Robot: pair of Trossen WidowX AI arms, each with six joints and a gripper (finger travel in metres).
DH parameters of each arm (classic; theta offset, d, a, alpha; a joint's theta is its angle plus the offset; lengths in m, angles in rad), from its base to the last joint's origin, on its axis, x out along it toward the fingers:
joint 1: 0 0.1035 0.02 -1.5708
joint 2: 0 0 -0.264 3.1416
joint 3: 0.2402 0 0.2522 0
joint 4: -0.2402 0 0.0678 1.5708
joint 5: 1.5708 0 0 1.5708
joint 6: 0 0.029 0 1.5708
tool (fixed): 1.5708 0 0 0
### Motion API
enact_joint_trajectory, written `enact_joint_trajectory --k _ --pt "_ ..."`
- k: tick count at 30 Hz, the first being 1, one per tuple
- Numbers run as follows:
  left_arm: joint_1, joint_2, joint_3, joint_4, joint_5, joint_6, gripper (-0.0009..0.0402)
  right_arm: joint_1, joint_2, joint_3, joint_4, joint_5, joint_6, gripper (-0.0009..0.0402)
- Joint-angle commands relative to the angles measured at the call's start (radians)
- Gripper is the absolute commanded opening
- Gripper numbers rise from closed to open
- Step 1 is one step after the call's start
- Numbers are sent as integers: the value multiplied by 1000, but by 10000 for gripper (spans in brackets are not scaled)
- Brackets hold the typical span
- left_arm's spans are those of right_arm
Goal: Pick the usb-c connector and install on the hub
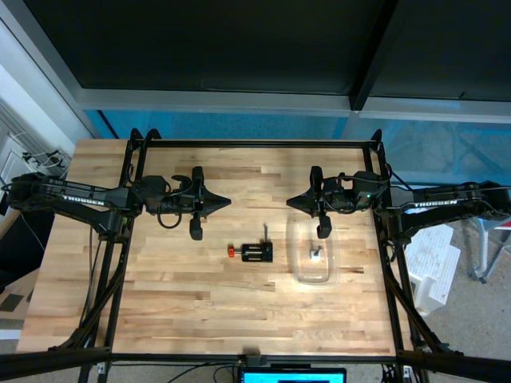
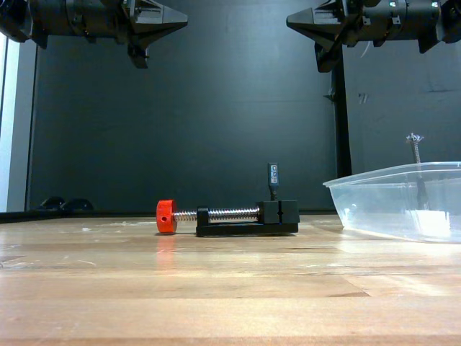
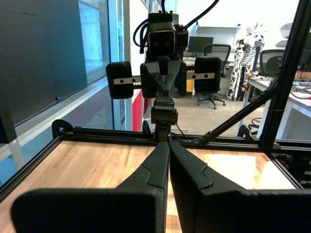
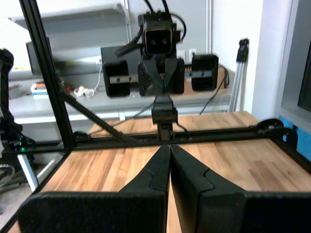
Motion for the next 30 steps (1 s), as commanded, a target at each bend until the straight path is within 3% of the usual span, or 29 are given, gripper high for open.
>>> enact_joint_trajectory --k 1,30 --pt "0 0 0 0 0 0 0 3 0 38 -112 -2 -3 0" --pt "0 0 0 0 0 0 0 99 14 283 -958 11 31 0"
